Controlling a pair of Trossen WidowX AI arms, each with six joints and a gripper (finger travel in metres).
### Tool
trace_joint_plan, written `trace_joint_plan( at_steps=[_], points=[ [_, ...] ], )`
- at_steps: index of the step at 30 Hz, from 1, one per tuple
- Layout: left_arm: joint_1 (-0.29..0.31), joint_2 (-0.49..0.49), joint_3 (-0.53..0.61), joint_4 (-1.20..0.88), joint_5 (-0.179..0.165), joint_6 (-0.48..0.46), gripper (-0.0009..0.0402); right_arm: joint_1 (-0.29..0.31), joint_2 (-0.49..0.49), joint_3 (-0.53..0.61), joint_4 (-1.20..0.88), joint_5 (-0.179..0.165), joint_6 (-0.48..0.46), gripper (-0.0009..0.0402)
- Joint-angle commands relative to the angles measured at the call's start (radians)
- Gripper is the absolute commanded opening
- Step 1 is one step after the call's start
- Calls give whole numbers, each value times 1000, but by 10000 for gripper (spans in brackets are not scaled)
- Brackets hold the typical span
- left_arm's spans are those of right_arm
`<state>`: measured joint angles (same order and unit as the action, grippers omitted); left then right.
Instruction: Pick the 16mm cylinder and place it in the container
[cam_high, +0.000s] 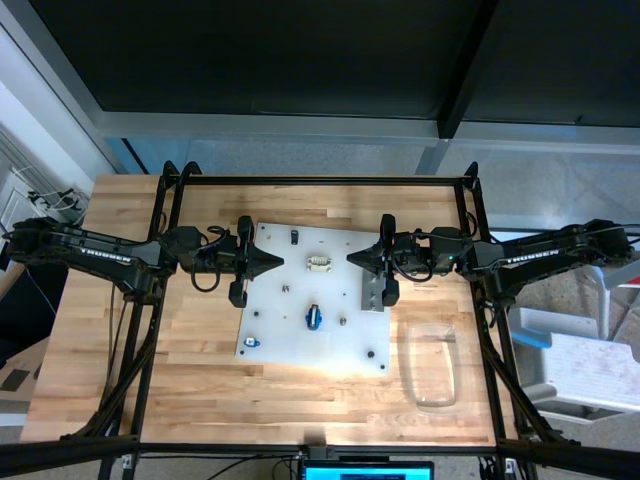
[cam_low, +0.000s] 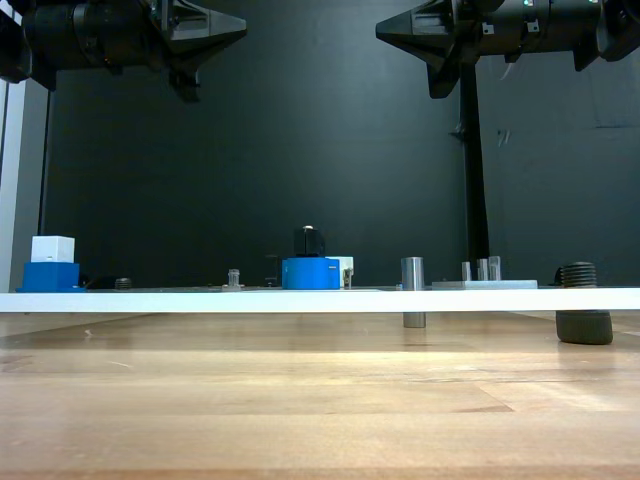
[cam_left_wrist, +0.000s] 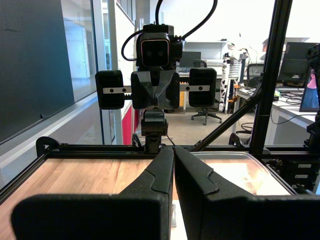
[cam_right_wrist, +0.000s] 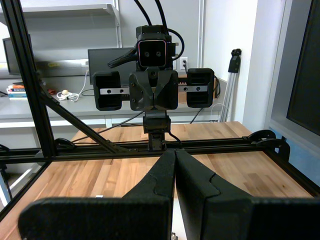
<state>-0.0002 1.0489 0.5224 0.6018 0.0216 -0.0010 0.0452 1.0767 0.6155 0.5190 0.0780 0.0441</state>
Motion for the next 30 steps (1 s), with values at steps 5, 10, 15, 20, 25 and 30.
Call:
trace_joint_plan(
  at_steps=[5,10,15,20,25,30],
  points=[
    [0,0,0,0,0,0,0,1,0,0,1,-53,0,0],
    [0,0,0,0,0,0,0,1,0,0,1,-53,2,0],
    [0,0,0,0,0,0,0,1,0,12,1,-52,58,0],
    [0,0,0,0,0,0,0,1,0,72,-65,-52,60,0],
    [0,0,0,0,0,0,0,1,0,187,-286,-53,59,0],
    [0,0,0,0,0,0,0,1,6,317,-547,-53,59,0]
  ],
)
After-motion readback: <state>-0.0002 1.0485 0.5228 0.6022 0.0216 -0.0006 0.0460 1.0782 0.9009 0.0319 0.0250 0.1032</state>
